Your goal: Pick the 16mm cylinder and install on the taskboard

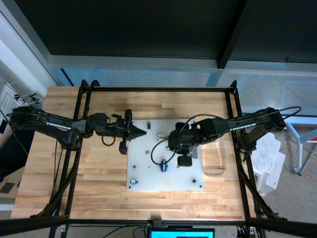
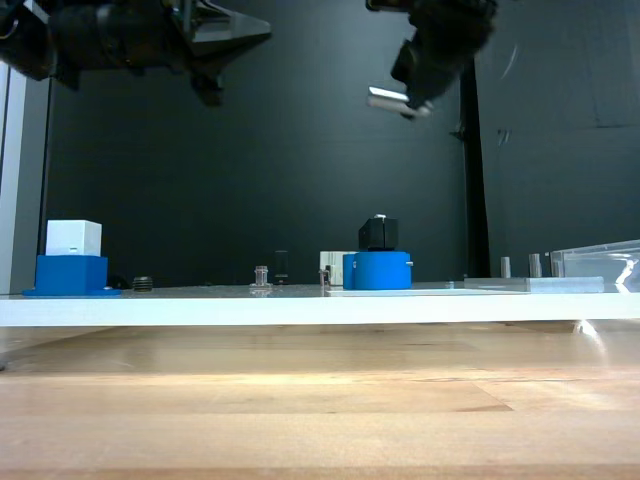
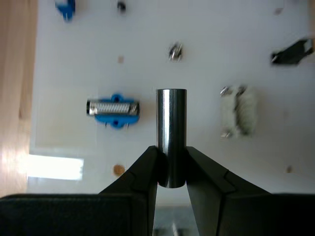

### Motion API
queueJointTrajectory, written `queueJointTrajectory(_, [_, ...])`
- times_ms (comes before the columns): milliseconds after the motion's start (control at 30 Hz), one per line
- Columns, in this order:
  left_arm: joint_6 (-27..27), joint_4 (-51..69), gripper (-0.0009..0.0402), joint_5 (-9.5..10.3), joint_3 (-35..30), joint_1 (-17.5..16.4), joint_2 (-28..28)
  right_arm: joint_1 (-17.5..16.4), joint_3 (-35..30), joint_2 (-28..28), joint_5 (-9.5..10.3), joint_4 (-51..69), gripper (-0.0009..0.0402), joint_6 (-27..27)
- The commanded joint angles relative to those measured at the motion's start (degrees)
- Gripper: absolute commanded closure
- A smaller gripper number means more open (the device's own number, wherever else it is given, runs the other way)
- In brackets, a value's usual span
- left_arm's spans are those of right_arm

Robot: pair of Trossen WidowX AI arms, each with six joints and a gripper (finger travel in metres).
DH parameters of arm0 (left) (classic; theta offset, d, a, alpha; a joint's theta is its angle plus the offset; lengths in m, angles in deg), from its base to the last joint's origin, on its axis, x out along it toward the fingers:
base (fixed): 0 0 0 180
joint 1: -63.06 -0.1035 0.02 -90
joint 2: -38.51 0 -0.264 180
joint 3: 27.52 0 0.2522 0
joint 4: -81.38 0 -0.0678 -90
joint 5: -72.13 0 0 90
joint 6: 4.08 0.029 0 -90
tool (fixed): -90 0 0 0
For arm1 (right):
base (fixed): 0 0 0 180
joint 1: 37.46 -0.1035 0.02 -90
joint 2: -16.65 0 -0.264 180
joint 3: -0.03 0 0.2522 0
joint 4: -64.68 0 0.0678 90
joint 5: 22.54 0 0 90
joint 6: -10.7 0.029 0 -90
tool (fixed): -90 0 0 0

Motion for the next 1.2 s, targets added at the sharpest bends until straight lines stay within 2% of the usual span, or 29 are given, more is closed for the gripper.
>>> queueJointTrajectory(33, [0.15, 0.00, 0.0369, -0.28, -2.23, 0.02, -4.07, 1.57, -2.99, 0.00, 0.00, 0.13, 0.0393, -1.07])
queueJointTrajectory(200, [0.15, 0.02, 0.0318, -0.26, -5.25, -0.02, -9.20, 2.89, -5.88, 0.00, -0.04, 0.15, 0.0393, -1.64])
queueJointTrajectory(400, [0.13, 0.02, 0.0259, -0.31, -8.20, 0.04, -13.92, 3.41, -6.38, 0.00, -0.02, 0.17, 0.0393, -2.08])
queueJointTrajectory(500, [0.11, 0.04, 0.0236, -0.98, -9.53, 0.09, -15.56, 3.41, -6.38, 0.00, -0.07, 0.17, 0.0393, -2.10])
queueJointTrajectory(633, [0.11, 0.02, 0.0216, -0.96, -10.93, 0.13, -16.90, 3.52, -6.36, 0.00, -0.07, 0.15, 0.0393, -2.10])
queueJointTrajectory(867, [0.13, 0.50, 0.0211, -0.96, -12.94, 0.22, -17.40, 4.04, -6.36, 0.00, -0.09, 0.15, 0.0393, -2.12])
queueJointTrajectory(1200, [0.24, 3.41, 0.0240, -0.92, -13.90, 0.24, -17.75, 4.28, -6.36, 0.00, -0.07, 0.00, 0.0393, -2.54])
